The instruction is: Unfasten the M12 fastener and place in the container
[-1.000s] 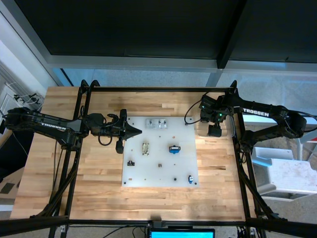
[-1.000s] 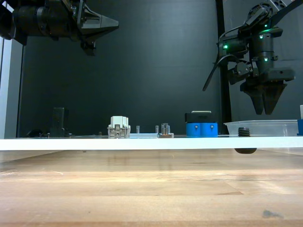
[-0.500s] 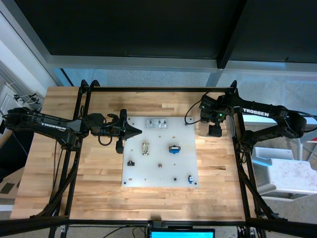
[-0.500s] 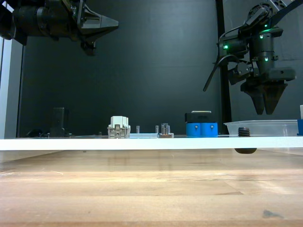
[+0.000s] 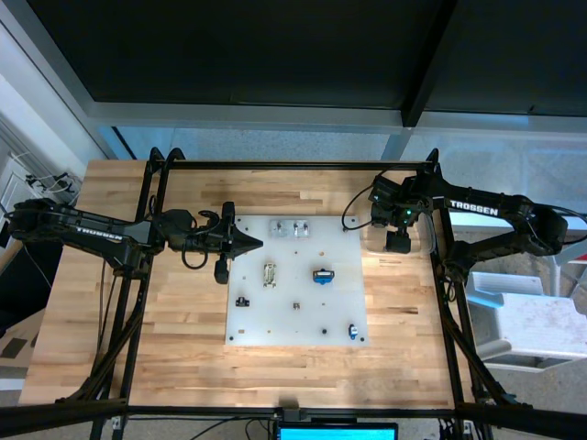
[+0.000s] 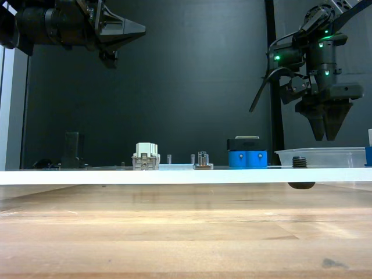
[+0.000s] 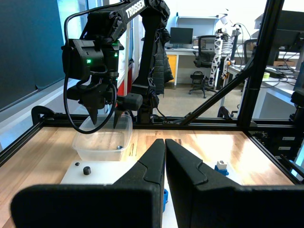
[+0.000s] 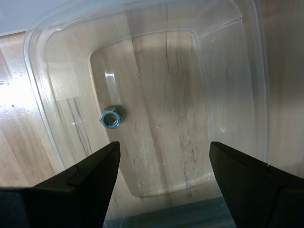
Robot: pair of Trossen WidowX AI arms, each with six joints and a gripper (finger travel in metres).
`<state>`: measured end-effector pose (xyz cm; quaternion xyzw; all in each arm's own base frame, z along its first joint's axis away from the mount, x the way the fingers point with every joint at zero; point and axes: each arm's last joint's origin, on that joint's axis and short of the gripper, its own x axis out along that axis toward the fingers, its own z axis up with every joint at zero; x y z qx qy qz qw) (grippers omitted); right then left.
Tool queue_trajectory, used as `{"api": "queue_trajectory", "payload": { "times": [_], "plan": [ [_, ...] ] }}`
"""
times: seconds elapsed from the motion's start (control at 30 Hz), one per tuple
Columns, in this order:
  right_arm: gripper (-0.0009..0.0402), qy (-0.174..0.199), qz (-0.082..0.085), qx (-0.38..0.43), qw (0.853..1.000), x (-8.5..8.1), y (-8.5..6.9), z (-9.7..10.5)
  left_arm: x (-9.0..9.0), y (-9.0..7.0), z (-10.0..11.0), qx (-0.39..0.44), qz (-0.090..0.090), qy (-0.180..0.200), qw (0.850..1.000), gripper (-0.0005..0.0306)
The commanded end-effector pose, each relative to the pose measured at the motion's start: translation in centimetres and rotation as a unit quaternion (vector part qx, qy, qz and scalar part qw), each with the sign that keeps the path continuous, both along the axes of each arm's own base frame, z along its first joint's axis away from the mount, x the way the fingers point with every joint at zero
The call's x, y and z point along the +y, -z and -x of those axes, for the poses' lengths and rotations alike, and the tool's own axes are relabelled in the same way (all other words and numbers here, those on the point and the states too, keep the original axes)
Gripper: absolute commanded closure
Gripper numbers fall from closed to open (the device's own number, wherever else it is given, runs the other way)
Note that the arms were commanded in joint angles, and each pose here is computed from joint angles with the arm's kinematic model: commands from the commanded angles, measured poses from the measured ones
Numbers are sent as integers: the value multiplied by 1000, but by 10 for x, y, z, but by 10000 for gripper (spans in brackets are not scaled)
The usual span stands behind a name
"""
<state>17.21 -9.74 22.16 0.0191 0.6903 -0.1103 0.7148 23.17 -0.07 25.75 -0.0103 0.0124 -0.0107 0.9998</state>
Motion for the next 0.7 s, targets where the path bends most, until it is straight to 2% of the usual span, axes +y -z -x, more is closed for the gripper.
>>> {"api": "queue_trajectory", "payload": {
  "times": [0.03, 0.7],
  "plan": [
    [130, 0, 1, -2, 1000, 0, 0, 0, 0, 0, 0, 0, 0, 0, 1000, 300],
    [130, 1, 0, 0, 1000, 0, 0, 0, 0, 0, 0, 0, 0, 0, 1000, 300]
  ]
}}
